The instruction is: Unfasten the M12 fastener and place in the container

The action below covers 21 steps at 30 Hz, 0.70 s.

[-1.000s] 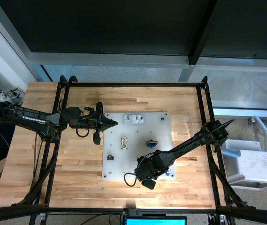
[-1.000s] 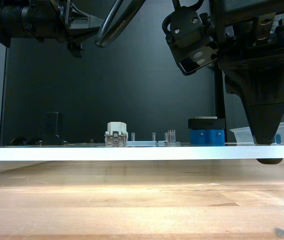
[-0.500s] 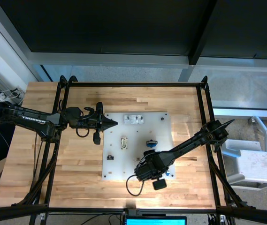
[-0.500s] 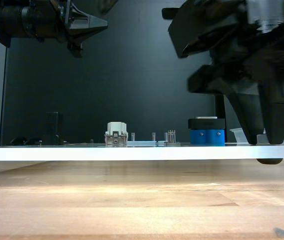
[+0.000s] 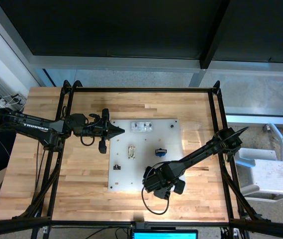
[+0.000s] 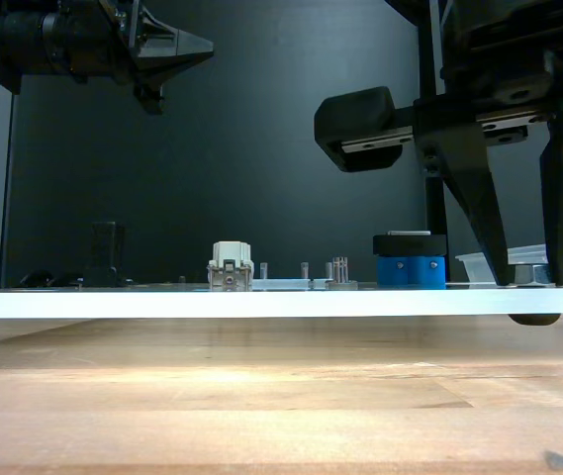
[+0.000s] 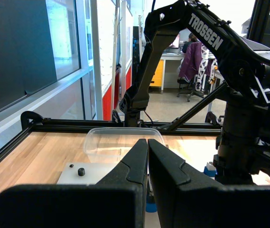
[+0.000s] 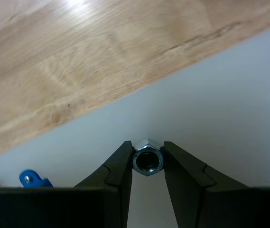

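The small silver M12 nut (image 8: 147, 160) sits low over the white board (image 5: 131, 174), its hole filled by dark stud, so it is on its stud. My right gripper (image 8: 147, 164) points straight down and is shut on the nut, one fingertip on each flat. In the low view the right gripper (image 6: 526, 282) straddles the nut (image 6: 526, 273) at board level. From above, the right gripper (image 5: 158, 185) hides both. The clear container (image 7: 123, 141) stands past the board's right edge, showing behind the fingers as a pale tub (image 6: 471, 265). My left gripper (image 5: 121, 131) hovers shut over the board's left edge.
A blue block (image 6: 410, 269) stands just left of the right gripper, with a beige connector (image 6: 231, 269) and small silver posts (image 6: 339, 269) mid-board. A black post (image 5: 172, 125) marks the board's far right corner. The black frame rails (image 5: 216, 114) ring the wooden table.
The right wrist has turned about its vertical axis on the spot; its camera housing swung round from near side to right. The fingers now show side by side around the nut. Left arm unmoved.
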Motion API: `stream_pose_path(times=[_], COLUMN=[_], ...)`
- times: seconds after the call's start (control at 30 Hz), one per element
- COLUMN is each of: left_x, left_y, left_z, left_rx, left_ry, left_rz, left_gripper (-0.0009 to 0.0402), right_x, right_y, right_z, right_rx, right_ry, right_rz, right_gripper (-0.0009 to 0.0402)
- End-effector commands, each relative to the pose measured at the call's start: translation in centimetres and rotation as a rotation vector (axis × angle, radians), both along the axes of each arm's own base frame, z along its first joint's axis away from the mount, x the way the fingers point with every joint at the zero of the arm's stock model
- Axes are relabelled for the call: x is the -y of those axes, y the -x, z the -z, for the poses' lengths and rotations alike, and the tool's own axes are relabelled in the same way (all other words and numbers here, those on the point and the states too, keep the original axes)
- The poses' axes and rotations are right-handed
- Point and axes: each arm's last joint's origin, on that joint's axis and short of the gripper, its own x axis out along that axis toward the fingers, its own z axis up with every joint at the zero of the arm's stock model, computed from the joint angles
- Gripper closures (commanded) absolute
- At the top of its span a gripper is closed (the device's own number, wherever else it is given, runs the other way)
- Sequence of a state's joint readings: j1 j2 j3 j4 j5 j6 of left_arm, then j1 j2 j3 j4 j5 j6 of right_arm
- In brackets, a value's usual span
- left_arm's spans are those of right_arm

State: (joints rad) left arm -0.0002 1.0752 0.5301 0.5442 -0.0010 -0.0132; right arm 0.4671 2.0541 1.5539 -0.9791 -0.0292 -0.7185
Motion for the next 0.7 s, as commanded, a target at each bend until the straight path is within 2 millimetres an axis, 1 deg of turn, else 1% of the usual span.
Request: stream_pose_path(times=[0.03,0.2,0.3,0.4,0.6,0.7], left_x=[-0.01,0.00,0.00,0.00,0.00,-0.01], left_y=[0.00,0.00,0.00,0.00,0.00,0.00], left_z=[0.00,0.00,0.00,0.00,0.00,0.00], left_rx=[0.000,0.000,0.000,0.000,0.000,0.000], left_ry=[0.000,0.000,0.000,0.000,0.000,0.000], left_rz=[0.000,0.000,0.000,0.000,0.000,0.000], left_gripper=[0.0393,0.0393,0.0393,0.0393,0.0393,0.0393], right_x=[-0.03,-0.03,-0.05,-0.06,-0.18,-0.22], right_y=[-0.04,-0.04,-0.04,-0.04,0.04,0.08], right_z=[0.03,0.03,0.03,0.01,-0.13,-0.32], right_rx=[0.006,0.006,0.006,0.007,0.011,0.017], right_ry=[0.004,0.003,0.003,0.002,0.000,-0.003], right_rz=[-0.031,-0.031,-0.031,-0.032,-0.035,-0.036], right_gripper=[0.0389,0.0384,0.0362,0.0321,0.0225,0.0184])
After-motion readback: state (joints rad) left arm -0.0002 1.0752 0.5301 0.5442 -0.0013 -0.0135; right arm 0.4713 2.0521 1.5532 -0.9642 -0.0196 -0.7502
